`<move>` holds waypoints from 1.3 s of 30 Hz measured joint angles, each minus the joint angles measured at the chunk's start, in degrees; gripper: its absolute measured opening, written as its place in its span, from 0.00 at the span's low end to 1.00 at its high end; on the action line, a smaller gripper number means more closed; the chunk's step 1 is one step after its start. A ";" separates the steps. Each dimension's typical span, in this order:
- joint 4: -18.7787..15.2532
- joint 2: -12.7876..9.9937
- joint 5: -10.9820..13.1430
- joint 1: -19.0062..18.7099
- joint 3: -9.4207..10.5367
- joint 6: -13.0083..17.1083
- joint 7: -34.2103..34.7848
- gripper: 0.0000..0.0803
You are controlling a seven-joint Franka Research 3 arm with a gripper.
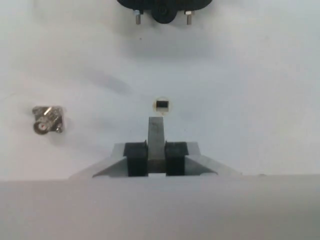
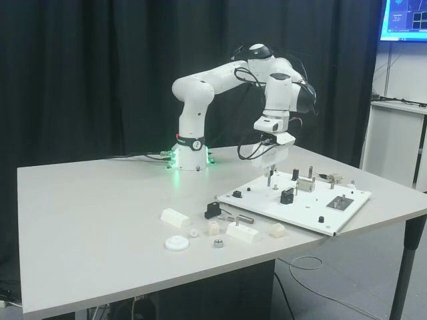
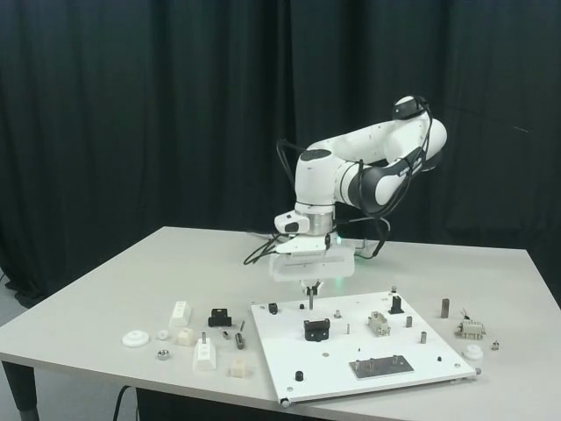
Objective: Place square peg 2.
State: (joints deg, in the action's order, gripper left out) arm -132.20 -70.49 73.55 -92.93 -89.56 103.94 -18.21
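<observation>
My gripper (image 1: 156, 159) is shut on a grey square peg (image 1: 156, 140), which stands upright between the black pads (image 1: 135, 159). Just past the peg's tip a small square hole (image 1: 161, 105) shows in the white board (image 1: 240, 90). In the first room view the gripper (image 2: 269, 167) hangs over the board's (image 2: 347, 215) far left part, the peg (image 2: 269, 178) pointing down just above it. From the second room view the gripper (image 3: 309, 282) and peg (image 3: 310, 298) sit low over the board (image 3: 289, 360).
A metal connector (image 1: 47, 120) and a black mount with two screws (image 1: 162, 9) sit on the board near the hole. More black fixtures (image 3: 316, 329), pins and a grey plate (image 3: 377, 367) stand on the board. Loose white and black parts (image 2: 213, 227) lie on the table beside it.
</observation>
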 joint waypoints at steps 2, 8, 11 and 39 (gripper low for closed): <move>-0.01 0.00 -0.14 -0.19 -0.35 -0.04 0.11 0.09; -0.07 0.00 -0.44 -0.50 -0.89 -0.04 0.20 0.09; -0.08 0.00 -0.49 -0.52 -0.98 -0.04 0.20 0.09; -0.09 0.00 -0.52 -0.44 -1.03 1.03 0.20 0.09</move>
State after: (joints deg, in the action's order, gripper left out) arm -132.29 -70.49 73.02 -93.37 -90.59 104.98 -18.01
